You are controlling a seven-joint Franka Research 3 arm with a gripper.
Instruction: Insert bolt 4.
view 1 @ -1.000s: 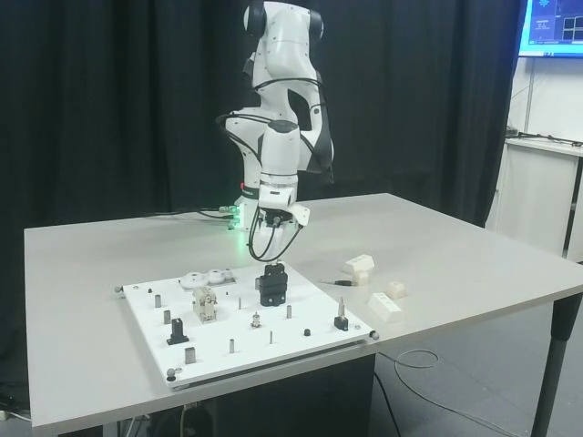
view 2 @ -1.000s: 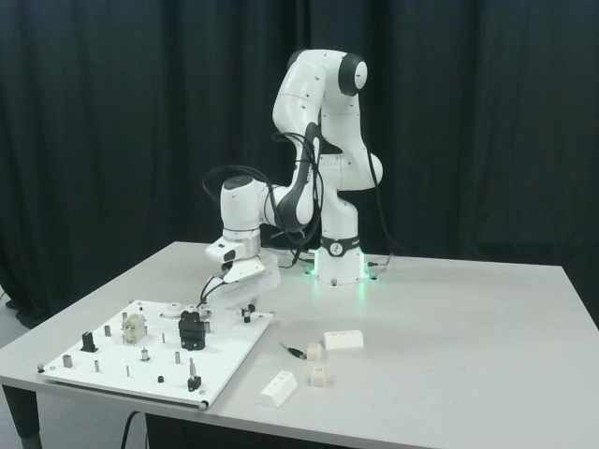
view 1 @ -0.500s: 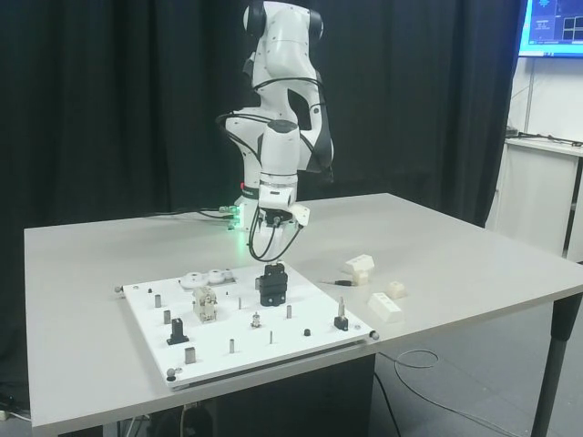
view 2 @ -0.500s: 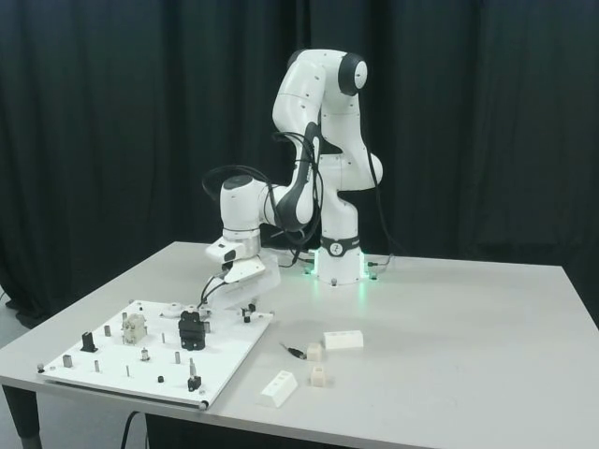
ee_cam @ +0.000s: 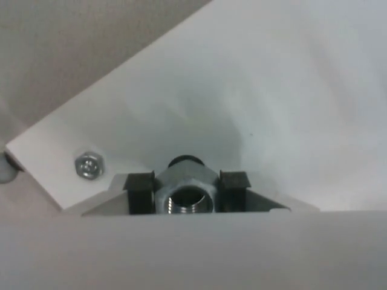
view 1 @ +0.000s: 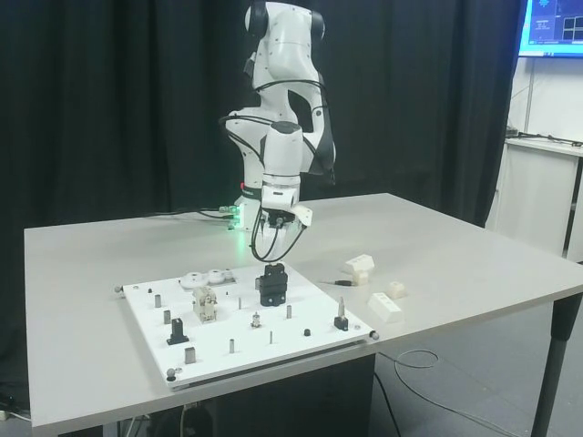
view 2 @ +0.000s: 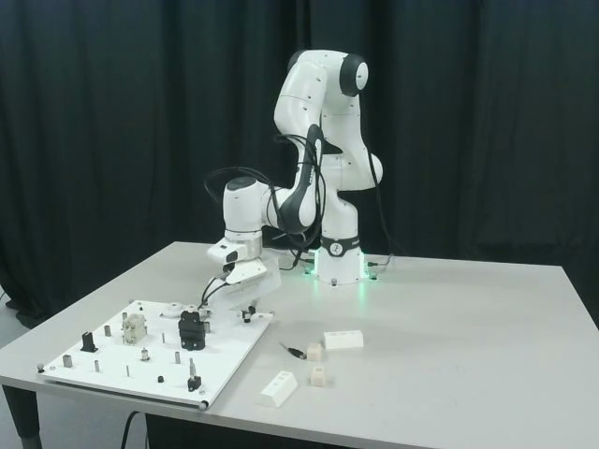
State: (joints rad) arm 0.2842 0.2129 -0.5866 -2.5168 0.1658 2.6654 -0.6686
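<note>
My gripper (ee_cam: 186, 188) is shut on a grey metal bolt (ee_cam: 184, 192) with a six-sided head, one black fingertip (ee_cam: 139, 192) on each side of it. The bolt hangs just above the white board (ee_cam: 272, 109), over a small black hole (ee_cam: 185, 161), close to the board's corner nut (ee_cam: 89, 165). In the second room view the gripper (view 2: 247, 307) is low over the board's (view 2: 225, 360) far right corner. In the first room view cables hide the gripper behind a black fixture (view 1: 273, 284); the bolt cannot be made out in either room view.
The board (view 1: 291, 341) carries several pegs, small fixtures and the black fixture (view 2: 192, 330). Right of it on the grey table (view 1: 437, 237) lie three small blocks (view 1: 384, 308) and a loose screw-like part (view 1: 339, 283). The arm's base (view 2: 339, 267) shows a green light.
The wrist has shifted slightly to the right over the board's far edge. Its hold on the bolt is unchanged and nothing on the board has moved.
</note>
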